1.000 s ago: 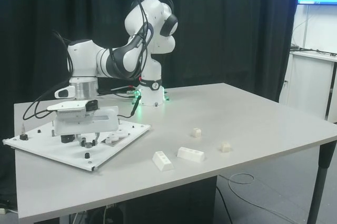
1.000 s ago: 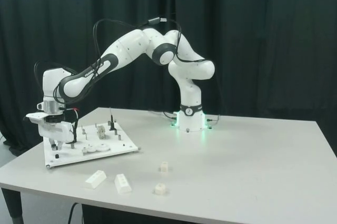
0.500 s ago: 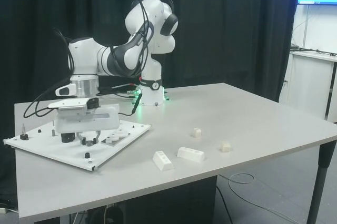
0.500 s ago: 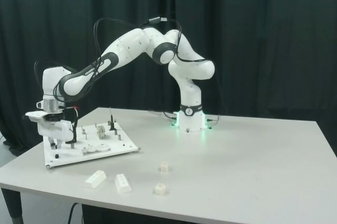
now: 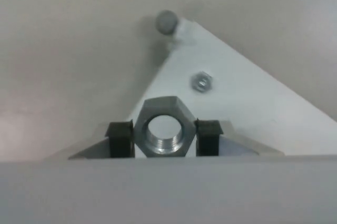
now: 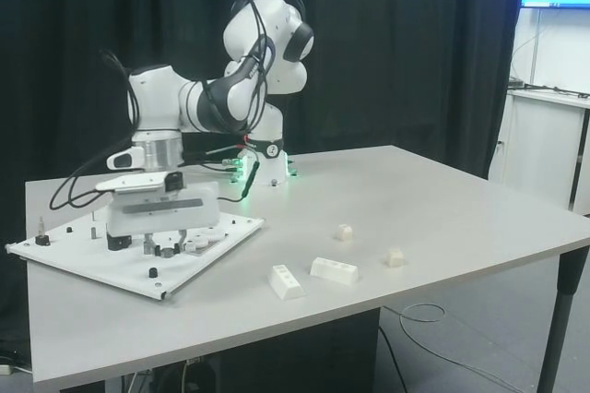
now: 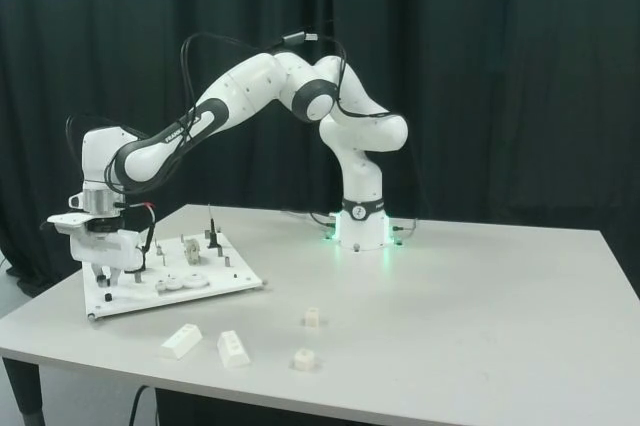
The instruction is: Place bolt 4.
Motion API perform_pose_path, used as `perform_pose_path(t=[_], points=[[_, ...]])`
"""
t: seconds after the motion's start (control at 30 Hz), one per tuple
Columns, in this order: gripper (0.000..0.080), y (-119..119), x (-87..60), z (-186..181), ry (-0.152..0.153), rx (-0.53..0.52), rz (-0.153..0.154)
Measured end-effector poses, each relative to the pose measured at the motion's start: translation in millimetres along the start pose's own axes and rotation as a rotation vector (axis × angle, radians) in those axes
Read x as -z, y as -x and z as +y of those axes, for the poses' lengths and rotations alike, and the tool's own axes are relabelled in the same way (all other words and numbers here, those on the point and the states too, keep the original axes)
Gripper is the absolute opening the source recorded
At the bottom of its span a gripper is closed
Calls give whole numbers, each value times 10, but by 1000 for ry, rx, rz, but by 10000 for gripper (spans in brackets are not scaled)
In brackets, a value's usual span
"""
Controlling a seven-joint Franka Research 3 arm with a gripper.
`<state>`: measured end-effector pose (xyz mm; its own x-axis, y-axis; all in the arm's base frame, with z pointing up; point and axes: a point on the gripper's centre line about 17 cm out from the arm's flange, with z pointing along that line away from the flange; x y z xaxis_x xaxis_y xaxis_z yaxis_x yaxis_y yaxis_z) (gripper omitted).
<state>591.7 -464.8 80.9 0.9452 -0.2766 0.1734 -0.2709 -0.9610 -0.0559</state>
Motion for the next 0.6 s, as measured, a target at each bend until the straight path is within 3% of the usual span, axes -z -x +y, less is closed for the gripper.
perform_pose_path(t=[0.6], points=[[252,-214,-238,-624,-47,101,15]])
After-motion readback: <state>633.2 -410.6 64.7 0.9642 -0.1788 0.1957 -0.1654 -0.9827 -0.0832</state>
